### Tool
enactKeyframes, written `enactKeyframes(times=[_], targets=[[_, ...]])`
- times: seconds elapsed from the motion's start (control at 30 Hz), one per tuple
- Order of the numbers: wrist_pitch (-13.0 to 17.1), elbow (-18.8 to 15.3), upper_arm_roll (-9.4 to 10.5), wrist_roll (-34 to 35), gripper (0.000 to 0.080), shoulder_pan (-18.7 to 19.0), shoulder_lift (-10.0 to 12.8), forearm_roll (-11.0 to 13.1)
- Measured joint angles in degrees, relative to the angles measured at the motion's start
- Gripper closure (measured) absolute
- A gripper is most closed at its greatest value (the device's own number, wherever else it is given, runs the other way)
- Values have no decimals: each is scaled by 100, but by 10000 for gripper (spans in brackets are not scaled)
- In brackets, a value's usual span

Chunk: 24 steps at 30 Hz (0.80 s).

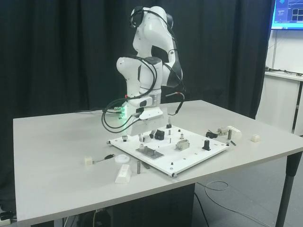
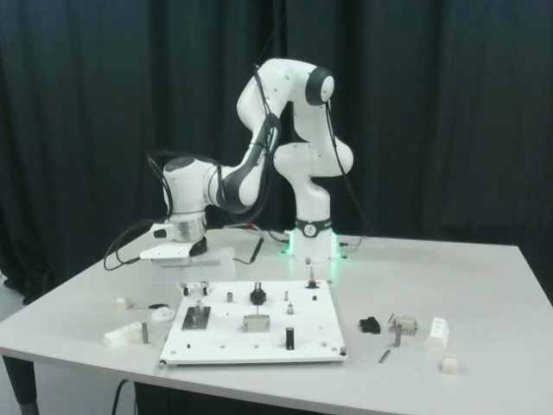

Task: Place medium gear.

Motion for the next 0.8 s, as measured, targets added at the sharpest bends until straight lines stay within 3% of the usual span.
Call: enactKeyframes(times=[0.4, 0.8], targets=[[-295, 101, -28, 32, 410, 0, -183, -87], [-300, 130, -38, 35, 410, 0, -183, -129]])
